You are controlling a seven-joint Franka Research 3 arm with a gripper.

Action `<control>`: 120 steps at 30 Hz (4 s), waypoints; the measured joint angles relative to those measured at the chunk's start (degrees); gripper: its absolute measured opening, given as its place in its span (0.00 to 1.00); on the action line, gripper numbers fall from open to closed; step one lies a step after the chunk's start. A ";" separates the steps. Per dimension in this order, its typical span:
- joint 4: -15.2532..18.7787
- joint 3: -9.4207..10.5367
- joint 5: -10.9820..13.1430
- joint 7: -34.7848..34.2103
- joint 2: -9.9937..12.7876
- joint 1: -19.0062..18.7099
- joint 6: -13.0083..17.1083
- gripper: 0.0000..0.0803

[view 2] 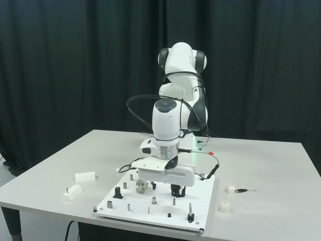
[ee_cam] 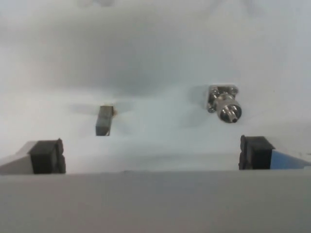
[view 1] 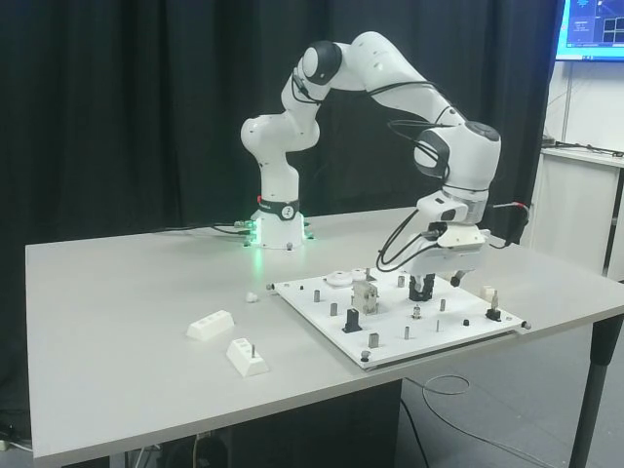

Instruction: Pick square peg 1.

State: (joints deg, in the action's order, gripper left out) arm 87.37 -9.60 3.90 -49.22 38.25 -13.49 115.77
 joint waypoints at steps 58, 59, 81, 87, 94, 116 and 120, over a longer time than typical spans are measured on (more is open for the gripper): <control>-2.57 -6.02 -6.52 8.51 -6.21 6.91 -2.80 1.00; -2.66 -6.03 -6.52 9.39 -6.29 7.49 -2.80 1.00; -3.52 -6.04 -5.69 21.78 -6.46 18.30 -3.83 1.00; -3.23 -6.31 -4.95 24.32 -6.31 20.40 -3.47 1.00; -2.40 -7.72 -3.15 26.91 -6.14 21.60 -1.22 1.00; 1.12 -11.48 10.24 41.82 -2.63 24.05 10.84 1.00; 0.87 -11.48 12.47 41.85 -1.66 24.18 11.99 1.00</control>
State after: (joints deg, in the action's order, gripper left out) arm 88.23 -21.08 16.36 -7.37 36.59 10.69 127.75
